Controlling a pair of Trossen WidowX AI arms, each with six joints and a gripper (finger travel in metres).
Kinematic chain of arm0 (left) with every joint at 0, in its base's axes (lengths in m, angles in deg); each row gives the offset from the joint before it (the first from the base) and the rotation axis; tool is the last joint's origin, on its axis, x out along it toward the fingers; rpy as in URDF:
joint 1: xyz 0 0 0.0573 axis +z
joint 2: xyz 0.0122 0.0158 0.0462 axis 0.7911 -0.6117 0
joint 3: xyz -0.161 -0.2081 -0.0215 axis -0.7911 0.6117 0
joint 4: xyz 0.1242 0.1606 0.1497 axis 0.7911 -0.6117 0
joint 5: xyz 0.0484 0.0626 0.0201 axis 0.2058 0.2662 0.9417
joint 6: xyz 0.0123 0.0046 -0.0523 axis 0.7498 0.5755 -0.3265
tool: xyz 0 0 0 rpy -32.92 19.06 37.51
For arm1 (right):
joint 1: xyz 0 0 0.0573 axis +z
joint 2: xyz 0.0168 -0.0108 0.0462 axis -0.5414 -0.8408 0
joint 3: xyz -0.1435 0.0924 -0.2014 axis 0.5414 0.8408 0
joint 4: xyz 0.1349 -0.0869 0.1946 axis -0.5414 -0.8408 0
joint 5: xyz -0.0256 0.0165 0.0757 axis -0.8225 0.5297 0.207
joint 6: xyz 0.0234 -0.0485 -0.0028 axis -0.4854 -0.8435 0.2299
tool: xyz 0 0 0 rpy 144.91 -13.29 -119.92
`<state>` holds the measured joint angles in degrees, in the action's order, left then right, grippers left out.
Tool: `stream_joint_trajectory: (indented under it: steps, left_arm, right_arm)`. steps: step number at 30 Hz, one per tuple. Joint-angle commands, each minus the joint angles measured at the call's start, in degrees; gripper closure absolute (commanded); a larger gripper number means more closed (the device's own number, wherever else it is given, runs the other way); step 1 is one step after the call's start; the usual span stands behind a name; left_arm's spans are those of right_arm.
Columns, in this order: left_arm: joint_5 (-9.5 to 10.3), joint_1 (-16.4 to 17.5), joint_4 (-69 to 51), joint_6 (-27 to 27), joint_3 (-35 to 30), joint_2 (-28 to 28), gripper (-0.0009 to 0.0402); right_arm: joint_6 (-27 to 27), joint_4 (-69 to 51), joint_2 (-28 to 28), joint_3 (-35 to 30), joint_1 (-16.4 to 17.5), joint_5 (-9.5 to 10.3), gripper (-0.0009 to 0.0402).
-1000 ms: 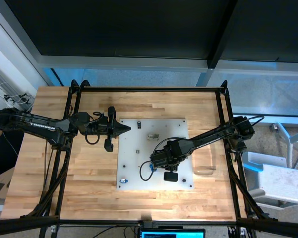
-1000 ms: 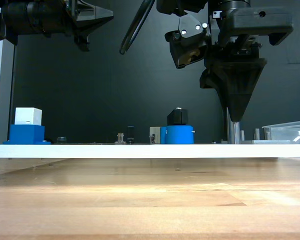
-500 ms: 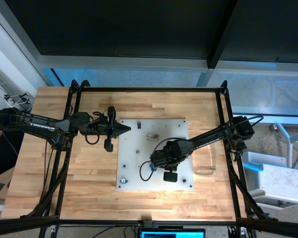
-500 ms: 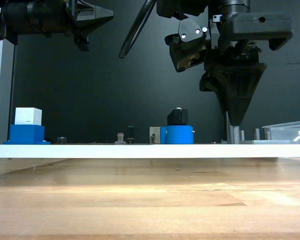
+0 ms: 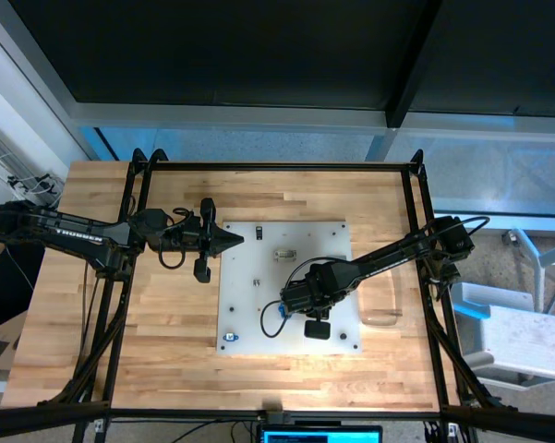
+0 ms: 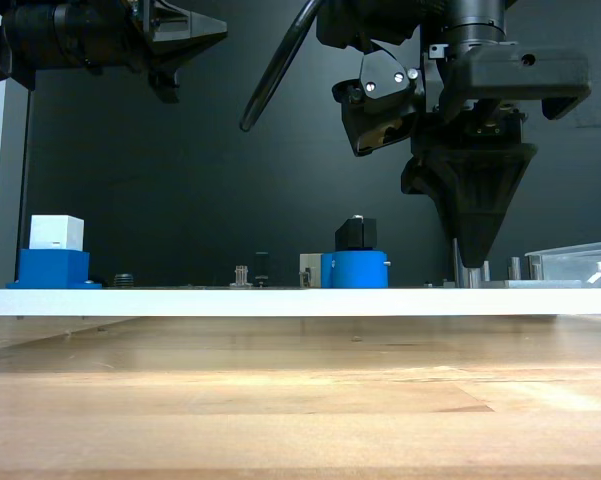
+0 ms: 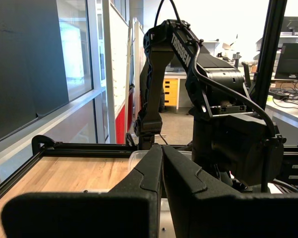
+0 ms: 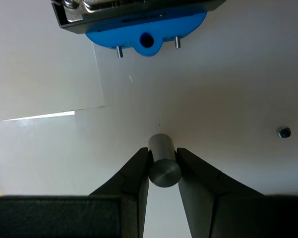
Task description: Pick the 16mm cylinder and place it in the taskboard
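**Right pincer**, over the near-right part of the taskboard. The arm above it is cut off by the low view's top edge. In the high view its tips are hidden under its own wrist. In its wrist view the finger bases run off the picture's edge.

**16mm cylinder**, pinched between those fingers. Its far end is masked by its own body, so whether it is seated or merely touching cannot be told. The low view shows only a sliver.

**Blue part**: cropped.

**Left pincer**, fingers pressed together, raised at the board's left edge. Its bases are cropped, and it hides much of the tabletop.
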<state>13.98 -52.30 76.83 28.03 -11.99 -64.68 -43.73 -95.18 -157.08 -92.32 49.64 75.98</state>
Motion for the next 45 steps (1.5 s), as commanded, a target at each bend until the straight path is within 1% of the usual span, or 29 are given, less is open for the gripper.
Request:
stream_joint_trajectory:
  steps: [1, 38, 41, 45]
  left_arm:
    - [-0.02, 0.0, 0.0, 0.0, 0.0, 0.0, 0.0393]
    - [-0.02, 0.02, 0.0, 0.02, 0.0, 0.0, 0.0393]
    - [-0.02, 0.02, 0.0, 0.02, 0.0, 0.0, 0.0393]
    - [-0.02, 0.02, 0.0, 0.02, 0.0, 0.0, 0.0393]
  right_arm:
    - [0.07, 0.72, -0.02, 0.48, 0.04, 0.0, 0.0359]
    - [0.07, 2.12, -0.02, 1.27, 0.07, 0.09, 0.0359]
    - [0.07, 2.14, 0.0, 1.27, 0.07, 0.07, 0.0349]
    - [0.07, 2.12, 0.0, 1.27, 0.07, 0.07, 0.0321]
